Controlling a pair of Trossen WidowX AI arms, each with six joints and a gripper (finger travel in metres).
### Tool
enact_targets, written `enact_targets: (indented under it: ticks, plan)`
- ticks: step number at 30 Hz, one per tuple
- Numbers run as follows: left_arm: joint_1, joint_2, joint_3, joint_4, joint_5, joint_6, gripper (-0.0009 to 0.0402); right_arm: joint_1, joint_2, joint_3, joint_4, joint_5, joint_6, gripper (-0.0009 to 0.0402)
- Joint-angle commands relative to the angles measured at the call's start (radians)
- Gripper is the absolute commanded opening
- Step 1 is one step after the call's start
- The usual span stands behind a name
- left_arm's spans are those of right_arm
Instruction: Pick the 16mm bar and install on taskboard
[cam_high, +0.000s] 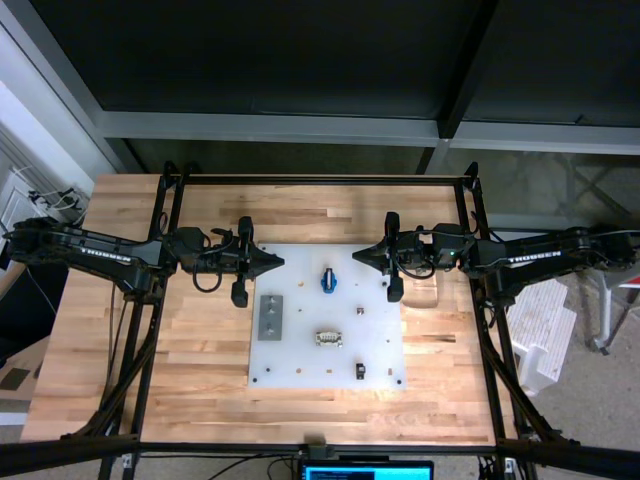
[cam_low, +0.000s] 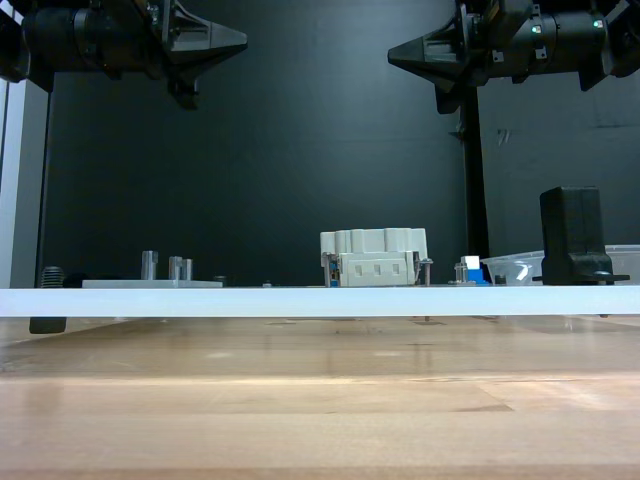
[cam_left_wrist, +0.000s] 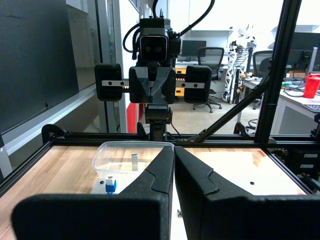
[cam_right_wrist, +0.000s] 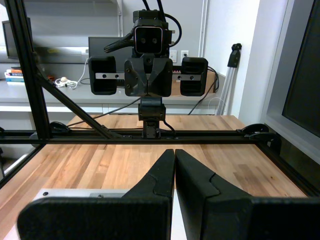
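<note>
The white taskboard (cam_high: 300, 365) lies flat in the middle of the table, carrying a grey metal block (cam_high: 270, 317) and a blue fitting (cam_high: 329, 281). The only bar-like piece I see is a short silver one (cam_left_wrist: 134, 161) standing in a clear plastic tub (cam_left_wrist: 131, 156), which may be the 16mm bar. The tub (cam_high: 425, 290) sits off the board's far right corner. My left gripper (cam_high: 278, 262) hovers high over the board's far left corner, shut and empty. My right gripper (cam_high: 358, 254) hovers opposite it over the far edge, also shut and empty. Both tips (cam_left_wrist: 174, 150) (cam_right_wrist: 174, 151) point at each other.
A beige connector (cam_high: 328, 340) and a black part (cam_high: 360, 372) stand on the board's near half. In the low view the connector (cam_low: 373, 257) and black part (cam_low: 573, 237) rise well below both grippers. Black frame rails (cam_high: 165, 250) border the table.
</note>
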Motion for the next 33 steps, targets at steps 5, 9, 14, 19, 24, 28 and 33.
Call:
enact_targets:
  ticks: [5,9,14,19,24,28,33]
  plan:
    - [0.0,0.0,0.0,0.0,0.0,0.0,0.0,0.0,0.0,0.0,0.0,0.0,0.0,0.0]
    - [0.0,0.0,0.0,0.0,0.0,0.0,0.0,0.0,0.0,0.0,0.0,0.0,0.0,0.0]
    - [0.0,0.0,0.0,0.0,0.0,0.0,0.0,0.001,0.0,0.0,0.0,0.0,0.0,0.0]
    - [0.0,0.0,0.0,0.0,0.0,0.0,0.0,0.001,0.0,0.0,0.0,0.0,0.0,0.0]
    - [0.0,0.0,0.0,0.0,0.0,0.0,0.0,0.001,-0.004,0.001,-0.012,0.0,0.03,0.0]
    - [0.0,0.0,0.0,0.0,0.0,0.0,0.0,0.0,-0.027,0.034,-0.173,0.01,0.053,0.0]
    - [0.0,0.0,0.0,0.0,0.0,0.0,0.0,0.0,-0.039,0.122,-0.451,0.009,0.053,0.0]
